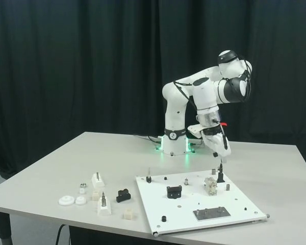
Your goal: Pick large gear.
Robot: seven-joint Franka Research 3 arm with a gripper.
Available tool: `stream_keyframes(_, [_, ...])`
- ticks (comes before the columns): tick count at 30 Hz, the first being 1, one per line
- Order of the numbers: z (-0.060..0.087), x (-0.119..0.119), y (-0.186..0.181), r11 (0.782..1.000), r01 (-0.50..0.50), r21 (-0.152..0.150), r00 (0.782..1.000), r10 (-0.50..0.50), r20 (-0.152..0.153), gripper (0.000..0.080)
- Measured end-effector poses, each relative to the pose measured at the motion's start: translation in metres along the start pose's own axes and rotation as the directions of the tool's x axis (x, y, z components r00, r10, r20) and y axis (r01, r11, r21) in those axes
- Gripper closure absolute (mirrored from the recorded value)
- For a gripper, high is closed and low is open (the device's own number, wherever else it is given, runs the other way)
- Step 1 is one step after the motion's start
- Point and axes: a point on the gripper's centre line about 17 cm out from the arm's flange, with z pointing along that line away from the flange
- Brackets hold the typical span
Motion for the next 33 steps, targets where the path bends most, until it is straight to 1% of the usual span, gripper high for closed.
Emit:
stream_keyframes(1, [-0.002,0.000,0.000,1.000,0.001,-0.001,1.000,-0.001,-0.001,0.0052])
stream_keyframes(4, [-0.010,0.002,-0.001,1.000,0.005,-0.003,1.000,-0.005,-0.012,0.0052])
stream_keyframes(8, [-0.014,0.004,-0.001,1.000,0.012,-0.009,1.000,-0.012,-0.023,0.0052])
stream_keyframes(10, [-0.015,0.004,-0.001,1.000,0.015,-0.013,1.000,-0.015,-0.027,0.0052])
stream_keyframes(11, [-0.015,0.004,-0.001,1.000,0.016,-0.013,0.999,-0.016,-0.028,0.0005])
stream_keyframes(18, [-0.016,0.004,-0.001,1.000,0.025,-0.020,0.999,-0.025,-0.037,0.0003])
stream_keyframes(26, [-0.016,0.006,-0.001,0.997,0.072,-0.027,0.996,-0.073,-0.048,0.0003])
stream_keyframes(33, [-0.017,0.009,-0.001,0.994,0.102,-0.036,0.992,-0.104,-0.065,0.0003])
